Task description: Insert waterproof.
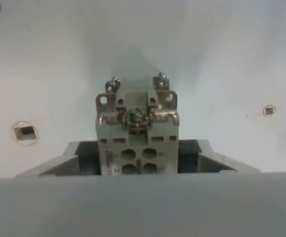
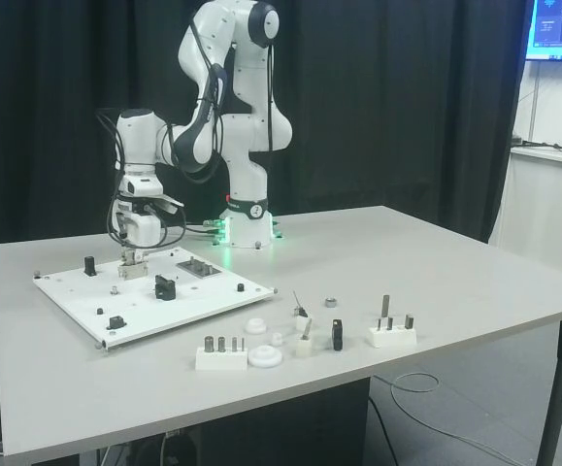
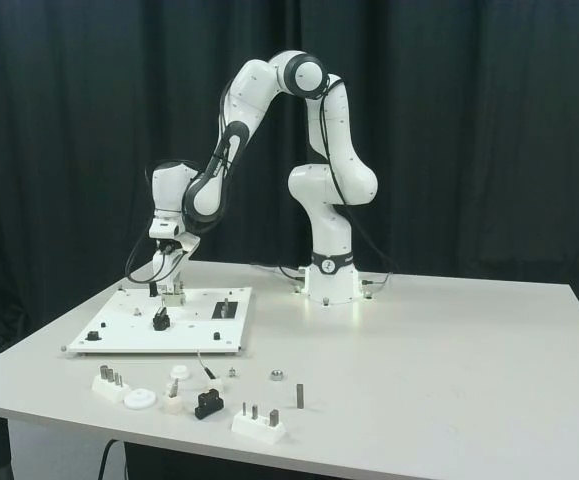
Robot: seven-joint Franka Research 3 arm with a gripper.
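Observation:
The waterproof connector [image 1: 138,128] is a grey-white block with two screws and metal brackets on its far end and round sockets on its face. It stands upright on the white board [image 1: 207,59]. My gripper [image 1: 138,160] is shut on it, one grey finger [image 1: 66,158] on each side. In the first room view the gripper [image 2: 131,254] points straight down at the board's [image 2: 203,291] back left part, with the connector [image 2: 130,265] under it. The second room view shows the same gripper [image 3: 173,286] and connector [image 3: 174,296] touching the board [image 3: 129,335].
The board also carries black parts [image 2: 165,287] [image 2: 90,265] [image 2: 116,320] and a grey plate [image 2: 199,266]. Two recessed holes [image 1: 24,132] [image 1: 269,110] flank the connector. In front of the board lie white peg holders [image 2: 222,354] [image 2: 392,335], white discs [image 2: 264,357] and a nut [image 2: 329,302].

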